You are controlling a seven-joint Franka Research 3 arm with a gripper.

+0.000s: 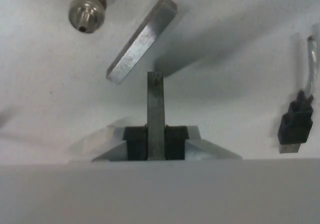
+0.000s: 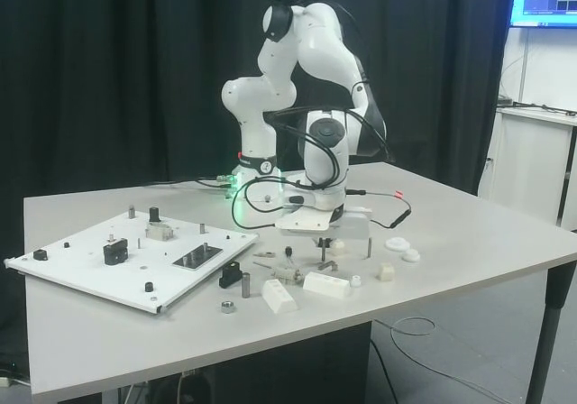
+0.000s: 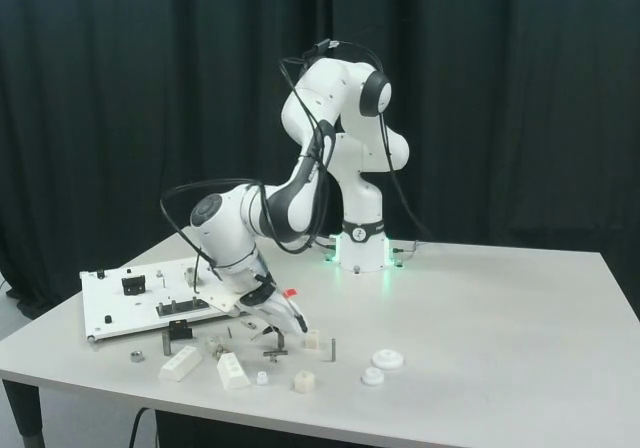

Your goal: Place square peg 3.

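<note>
My gripper (image 1: 155, 143) is shut on a slim grey square peg (image 1: 155, 106), whose free end sticks out past the black pads (image 1: 135, 143). In the first room view the gripper (image 2: 322, 244) hangs low over the table (image 2: 469, 233), just right of the white board (image 2: 81, 273), with the peg (image 2: 322, 260) pointing down close to the tabletop. The second room view shows the gripper (image 3: 273, 334) and peg (image 3: 281, 346) among loose parts in front of the board (image 3: 110, 313).
Beyond the held peg a wider grey metal bar (image 1: 142, 39) lies flat, beside a metal knob (image 1: 87, 9). A black plug on a cable (image 1: 296, 126) lies apart from them. White blocks (image 2: 326, 284) and round white parts (image 2: 403, 248) are scattered near the table's front.
</note>
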